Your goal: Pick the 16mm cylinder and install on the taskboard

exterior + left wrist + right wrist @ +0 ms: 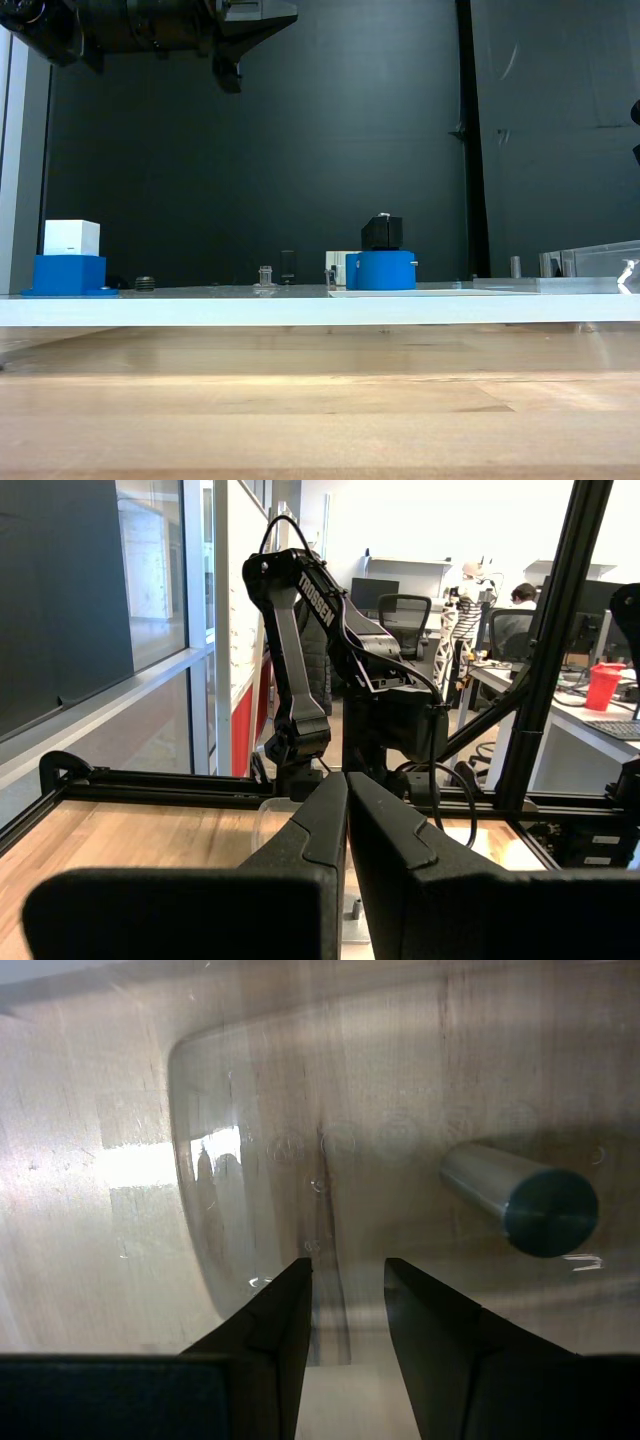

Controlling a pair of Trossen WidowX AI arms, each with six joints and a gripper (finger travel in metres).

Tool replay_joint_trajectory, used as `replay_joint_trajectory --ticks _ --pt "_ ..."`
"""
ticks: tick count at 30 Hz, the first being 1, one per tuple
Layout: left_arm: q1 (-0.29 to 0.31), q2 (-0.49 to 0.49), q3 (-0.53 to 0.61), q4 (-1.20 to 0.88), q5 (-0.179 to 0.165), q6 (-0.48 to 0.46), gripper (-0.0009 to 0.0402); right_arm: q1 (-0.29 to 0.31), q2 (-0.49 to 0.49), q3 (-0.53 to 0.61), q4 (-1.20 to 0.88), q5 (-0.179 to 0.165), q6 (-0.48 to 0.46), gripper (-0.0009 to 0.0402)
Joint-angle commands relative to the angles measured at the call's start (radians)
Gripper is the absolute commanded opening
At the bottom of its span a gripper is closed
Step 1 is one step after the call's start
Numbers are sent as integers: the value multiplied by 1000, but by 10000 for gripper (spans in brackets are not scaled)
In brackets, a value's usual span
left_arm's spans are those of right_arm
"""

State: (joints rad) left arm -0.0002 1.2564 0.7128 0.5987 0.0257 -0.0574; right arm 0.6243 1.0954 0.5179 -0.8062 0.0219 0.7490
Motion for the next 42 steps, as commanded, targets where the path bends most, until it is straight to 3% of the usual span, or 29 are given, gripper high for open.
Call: replay_joint_trajectory --ticks 1,16,42 --pt "0 0 0 0 0 0 0 2 0 0 0 -1 3 80" --pt "0 0 0 0 0 0 0 8 0 -7 1 -1 24 -1" --pt "0 0 0 0 0 0 0 14 0 -7 4 2 28 0"
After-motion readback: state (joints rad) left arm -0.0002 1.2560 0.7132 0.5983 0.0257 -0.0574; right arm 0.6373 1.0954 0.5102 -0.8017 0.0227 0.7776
